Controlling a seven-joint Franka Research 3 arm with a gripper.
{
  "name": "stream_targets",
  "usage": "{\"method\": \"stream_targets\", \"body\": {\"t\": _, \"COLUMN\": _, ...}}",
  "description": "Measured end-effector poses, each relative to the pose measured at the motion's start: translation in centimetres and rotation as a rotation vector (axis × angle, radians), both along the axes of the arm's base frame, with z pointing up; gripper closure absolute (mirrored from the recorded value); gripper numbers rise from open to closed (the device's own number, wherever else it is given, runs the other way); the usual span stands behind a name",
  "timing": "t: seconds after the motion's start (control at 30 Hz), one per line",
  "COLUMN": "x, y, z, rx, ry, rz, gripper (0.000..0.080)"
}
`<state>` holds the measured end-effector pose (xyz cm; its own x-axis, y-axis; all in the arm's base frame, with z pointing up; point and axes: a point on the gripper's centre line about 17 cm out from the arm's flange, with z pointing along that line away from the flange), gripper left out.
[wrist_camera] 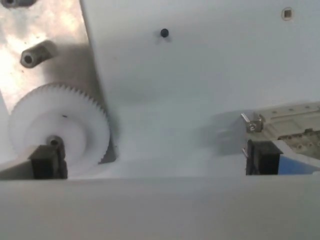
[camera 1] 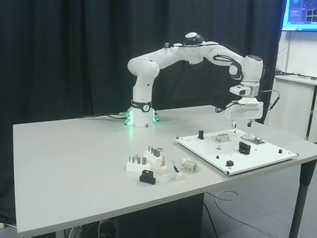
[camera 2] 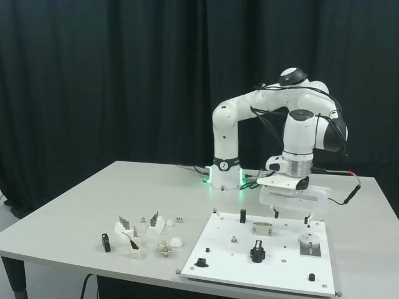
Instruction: Pick medium gear.
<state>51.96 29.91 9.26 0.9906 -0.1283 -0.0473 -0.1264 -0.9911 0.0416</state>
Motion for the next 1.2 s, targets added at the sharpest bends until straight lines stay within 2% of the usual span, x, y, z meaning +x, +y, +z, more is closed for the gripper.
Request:
{"method": "stream_targets", "body": {"t": 0.57, "x": 0.5, "y": -1.4, "z": 0.4, "rx": -0.008, "ry": -0.014, "rz": 0.006, "gripper": 0.0003}}
{"method": "stream_targets", "body": {"t": 1.0, "x": 0.8, "y": -5.6, "z": 1.6, "rx": -0.057, "ry": -0.027, "rz": -0.054, "gripper": 0.0003}}
{"method": "stream_targets", "body": {"t": 1.2, "x": 0.6, "y": -8.9, "z": 2.2, "rx": -0.097, "ry": -0.029, "rz": -0.082, "gripper": 0.0003}}
